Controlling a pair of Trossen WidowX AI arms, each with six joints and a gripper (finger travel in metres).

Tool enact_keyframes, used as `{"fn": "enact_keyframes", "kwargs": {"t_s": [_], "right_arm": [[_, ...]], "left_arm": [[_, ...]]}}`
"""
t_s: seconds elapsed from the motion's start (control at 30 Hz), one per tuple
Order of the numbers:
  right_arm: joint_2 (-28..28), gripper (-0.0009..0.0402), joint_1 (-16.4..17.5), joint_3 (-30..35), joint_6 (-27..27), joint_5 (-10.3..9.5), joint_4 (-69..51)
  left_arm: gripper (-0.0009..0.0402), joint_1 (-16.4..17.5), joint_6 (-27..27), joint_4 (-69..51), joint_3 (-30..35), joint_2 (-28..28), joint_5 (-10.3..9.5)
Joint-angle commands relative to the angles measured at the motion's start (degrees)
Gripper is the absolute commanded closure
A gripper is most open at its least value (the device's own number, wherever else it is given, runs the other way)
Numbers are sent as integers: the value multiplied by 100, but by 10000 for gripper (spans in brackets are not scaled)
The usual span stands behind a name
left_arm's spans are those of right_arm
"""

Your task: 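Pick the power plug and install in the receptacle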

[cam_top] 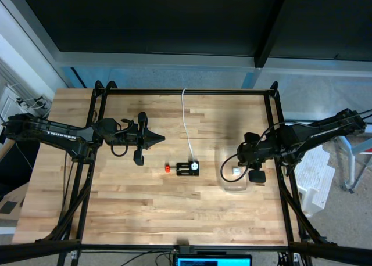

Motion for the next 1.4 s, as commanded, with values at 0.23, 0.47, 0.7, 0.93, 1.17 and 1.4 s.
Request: {"fn": "enact_keyframes", "kwargs": {"t_s": [0.23, 0.47, 0.7, 0.93, 1.17, 1.4], "right_arm": [[111, 393, -63, 33, 44, -2, 4], [717, 393, -400, 310, 57, -203, 269], [1663, 393, -625, 1005, -192, -243, 356], [2605, 393, -728, 1790, -400, -190, 452], [3327, 393, -776, 2470, -662, -201, 590], [3753, 393, -850, 2889, -767, -208, 601]], "left_arm": [[393, 0, 2, 2, 2, 2, 2], [393, 0, 0, 2, 2, 2, 2], [393, 2, 2, 2, 2, 0, 2], [393, 2, 2, 2, 2, 0, 2], [393, 0, 2, 2, 2, 2, 2], [393, 2, 0, 2, 2, 0, 2]]}}
